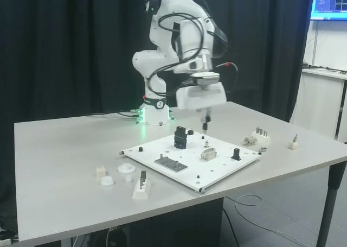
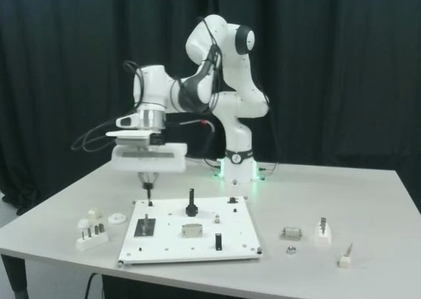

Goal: Insert USB.

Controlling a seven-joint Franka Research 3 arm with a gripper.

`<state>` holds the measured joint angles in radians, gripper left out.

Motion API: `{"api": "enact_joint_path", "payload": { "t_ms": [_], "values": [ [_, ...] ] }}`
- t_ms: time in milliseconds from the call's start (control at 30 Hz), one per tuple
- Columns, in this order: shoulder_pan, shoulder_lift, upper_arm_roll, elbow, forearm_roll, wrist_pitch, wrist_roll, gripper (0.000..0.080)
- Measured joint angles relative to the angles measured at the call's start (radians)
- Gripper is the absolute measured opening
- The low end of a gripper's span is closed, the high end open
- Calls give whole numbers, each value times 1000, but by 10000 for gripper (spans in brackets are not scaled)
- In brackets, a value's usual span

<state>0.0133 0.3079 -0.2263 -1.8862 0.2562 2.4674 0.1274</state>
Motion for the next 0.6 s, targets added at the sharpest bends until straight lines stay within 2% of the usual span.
{"api": "enact_joint_path", "payload": {
  "t_ms": [133,400,600],
  "values": [
    [25,0,17,3,-14,0,-7,65],
    [46,0,72,5,-36,-1,-19,65],
    [48,2,121,5,-59,-18,-150,65]
  ]
}}
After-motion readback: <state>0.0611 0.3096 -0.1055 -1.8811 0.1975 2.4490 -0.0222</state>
